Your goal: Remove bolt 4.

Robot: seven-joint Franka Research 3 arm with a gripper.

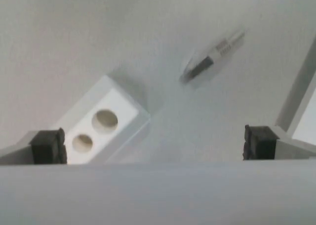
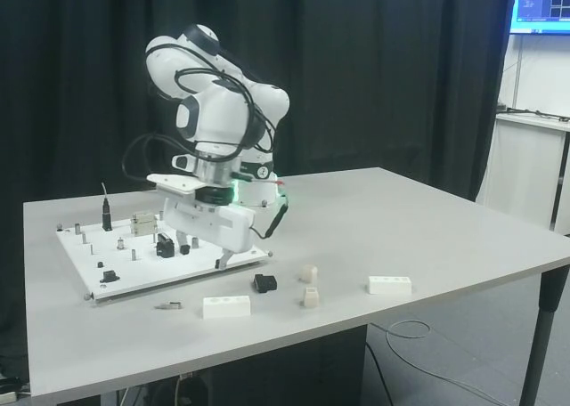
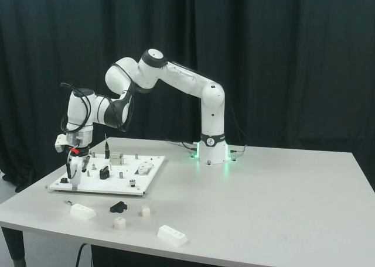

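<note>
A small bolt [image 1: 212, 56] lies on its side on the grey table, off the white board; it also shows as the bolt [image 2: 167, 305] near the table's front edge. My gripper [image 1: 153, 144] hangs open above the table with nothing between its black pads [image 1: 47, 146]. A white block with two holes [image 1: 101, 124] lies under the gripper, close to one finger. In the first room view the gripper [image 2: 244, 258] is at the front edge of the white board [image 2: 134, 268], above that block [image 2: 226, 306]. The second room view shows the gripper [image 3: 74, 174] over the near corner of the board [image 3: 117, 188].
Several upright bolts and small black parts stand on the board. On the table in front lie a black piece [image 2: 264, 283], two small white cubes [image 2: 309, 272] [image 2: 310, 296] and another white block [image 2: 389, 285]. The board's edge [image 1: 303, 101] runs beside one finger.
</note>
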